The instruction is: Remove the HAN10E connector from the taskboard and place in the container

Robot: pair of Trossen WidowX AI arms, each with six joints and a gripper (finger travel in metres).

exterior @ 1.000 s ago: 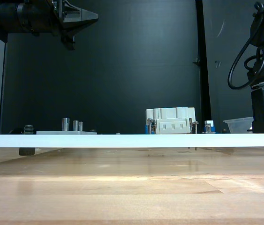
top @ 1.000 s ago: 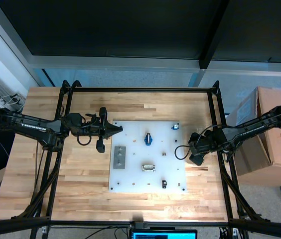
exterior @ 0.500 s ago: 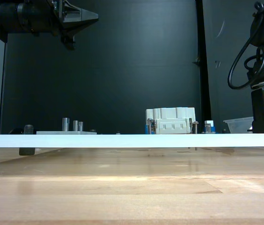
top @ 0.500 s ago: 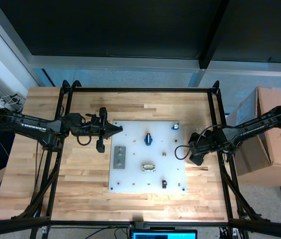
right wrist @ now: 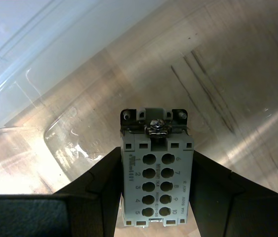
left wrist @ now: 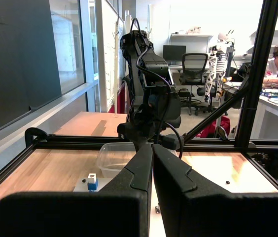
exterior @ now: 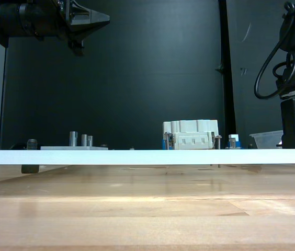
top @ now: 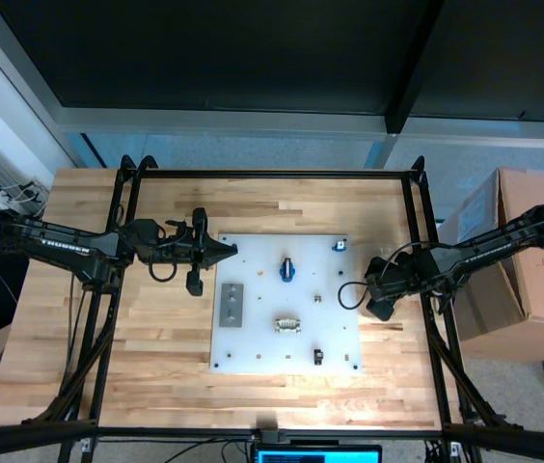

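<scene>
While the left gripper (left wrist: 152,146) hangs clenched on nothing above the taskboard's (top: 253,347) far left corner, the right gripper (right wrist: 156,153) clasps one HAN10E connector (right wrist: 157,170), ten numbered holes showing, over the one clear container (right wrist: 237,89) beside the board.

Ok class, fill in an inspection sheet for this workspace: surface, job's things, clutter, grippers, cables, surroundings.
Surface: wooden table carrying a white taskboard with a white housing on it.
Job's things: HAN10E connector held in the right gripper over the clear container.
Clutter: nothing seen.
Grippers: right gripper shut on the connector, right of the board; left gripper shut, raised over the board's far-left corner.
Cables: black cable loop on the right arm.
Surroundings: cardboard box right of the table.
</scene>
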